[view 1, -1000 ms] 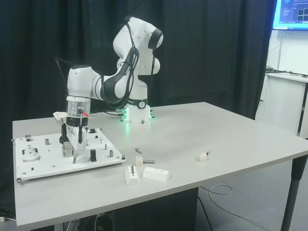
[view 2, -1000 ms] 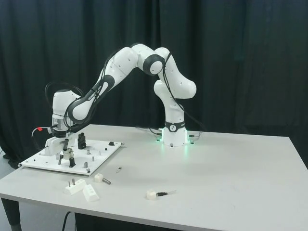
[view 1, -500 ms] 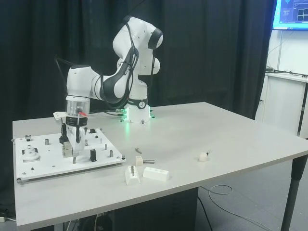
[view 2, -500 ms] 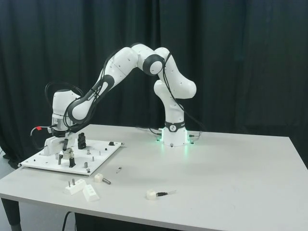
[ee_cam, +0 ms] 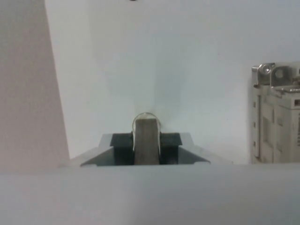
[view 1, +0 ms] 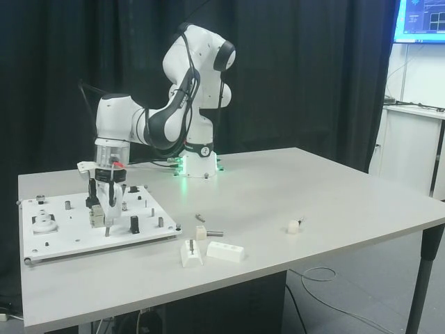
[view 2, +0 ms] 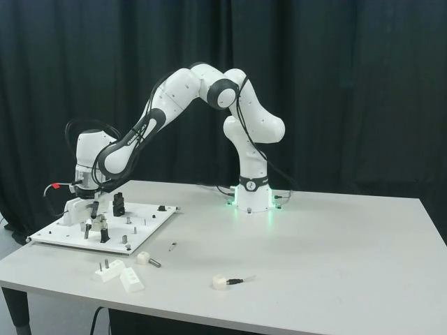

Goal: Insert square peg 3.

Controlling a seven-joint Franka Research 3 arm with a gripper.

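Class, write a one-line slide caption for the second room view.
White Franka arm lowers its gripper over the white assembly board on a grey table.

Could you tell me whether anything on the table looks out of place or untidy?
Yes. Several loose parts lie off the white board, on the bare grey table: two white blocks near the front edge, a small pin beside them, and a small white piece farther out.
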